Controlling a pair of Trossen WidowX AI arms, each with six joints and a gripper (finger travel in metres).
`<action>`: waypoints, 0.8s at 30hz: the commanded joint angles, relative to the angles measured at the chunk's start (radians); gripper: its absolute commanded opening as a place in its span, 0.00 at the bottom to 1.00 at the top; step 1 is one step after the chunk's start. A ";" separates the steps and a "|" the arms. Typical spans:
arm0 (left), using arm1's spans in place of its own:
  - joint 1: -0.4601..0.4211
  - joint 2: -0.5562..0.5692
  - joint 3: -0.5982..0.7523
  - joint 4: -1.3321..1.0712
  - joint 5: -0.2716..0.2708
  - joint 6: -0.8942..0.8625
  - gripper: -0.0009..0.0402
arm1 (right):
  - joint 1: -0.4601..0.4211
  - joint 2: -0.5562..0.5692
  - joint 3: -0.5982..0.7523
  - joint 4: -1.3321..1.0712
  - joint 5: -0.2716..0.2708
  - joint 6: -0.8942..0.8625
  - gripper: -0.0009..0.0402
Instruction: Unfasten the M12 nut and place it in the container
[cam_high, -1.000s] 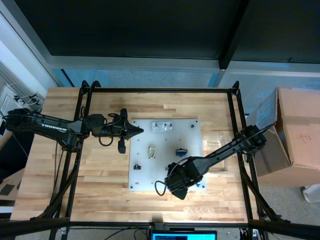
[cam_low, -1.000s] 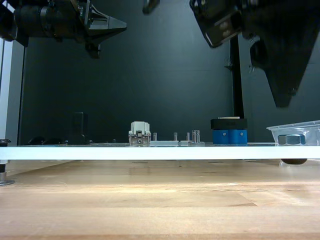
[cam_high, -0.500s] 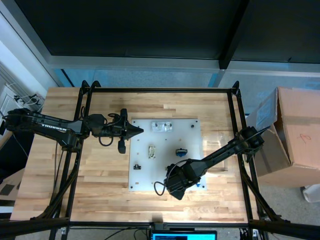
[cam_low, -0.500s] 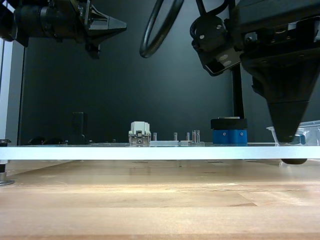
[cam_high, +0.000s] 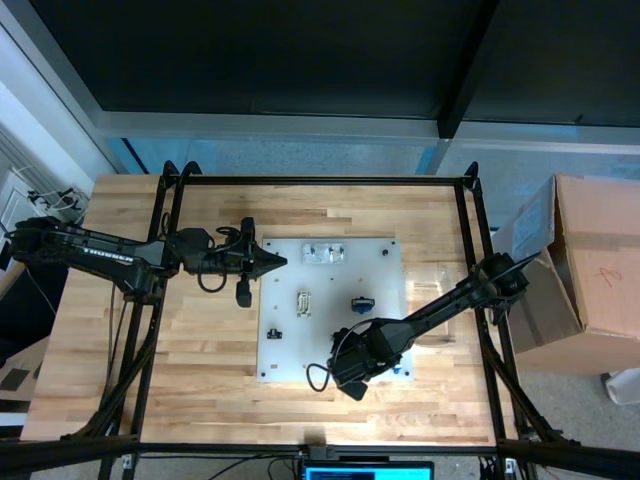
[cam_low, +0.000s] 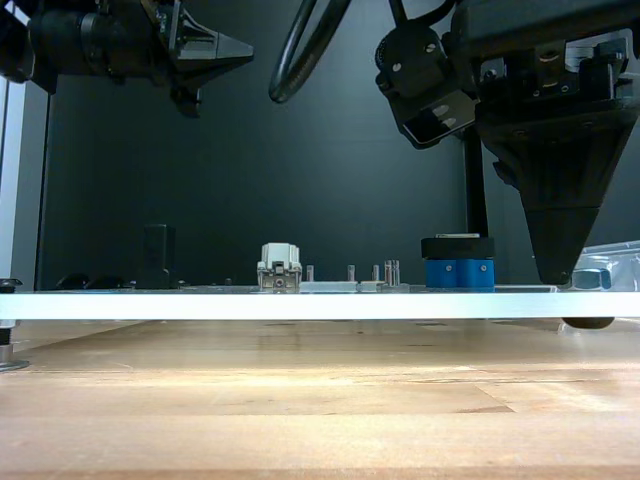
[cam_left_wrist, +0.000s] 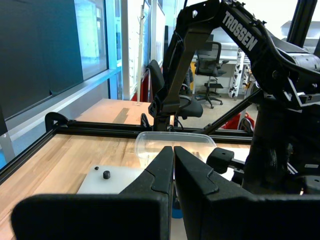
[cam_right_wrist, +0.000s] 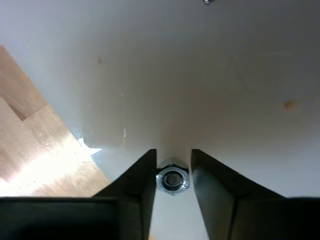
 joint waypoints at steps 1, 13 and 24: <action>0.000 0.000 0.000 0.001 0.000 0.000 0.02 | 0.000 0.000 0.000 -0.003 -0.001 -0.009 0.11; 0.000 0.000 0.000 0.001 0.000 0.000 0.02 | 0.001 0.000 0.000 0.000 -0.003 -0.009 0.02; 0.000 0.000 0.000 0.001 0.000 0.000 0.02 | 0.000 -0.010 0.000 -0.002 -0.003 -0.010 0.02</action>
